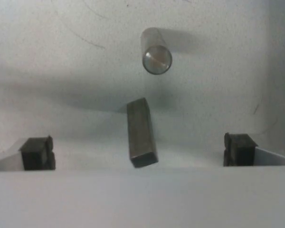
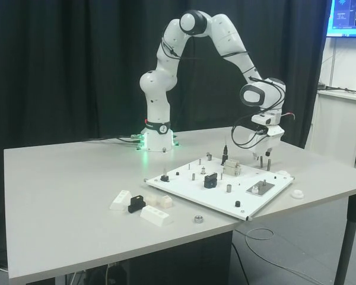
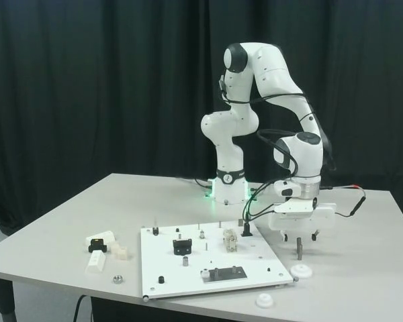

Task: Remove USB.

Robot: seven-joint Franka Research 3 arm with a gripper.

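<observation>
Far left on the grey table (image 2: 59, 178): loose white blocks (image 2: 121, 199) with a small black piece (image 2: 136, 203) among them, and a metal nut (image 2: 197, 219) just off the board's near edge.

Centre: white task board (image 2: 184, 193) carrying pegs, a black clip (image 2: 210, 180) and other small fixtures. Near the board's far edge stands a slim black upright part (image 2: 224, 157). I take this for the USB plug, though it is too small to be sure. It looks still seated in the board.

Right: gripper (image 2: 263, 155) hangs low beyond that plug, near the board's right-hand end and well apart from the plug.

Wrist view: both fingertips (image 1: 37, 153) spread wide, nothing between them in contact. Below, a dark rectangular block (image 1: 142, 133) lies midway between the fingers, clear of both. A short metal cylinder (image 1: 156, 52) stands just beyond it. Cannot tell what the block is, or whether it sits on the board or the table.

Progress, as judged: nothing gripped, nothing lifted. If the black upright is the USB, removal has not started. Left to do: line up over the plug, descend, close on it and pull it straight out.
</observation>
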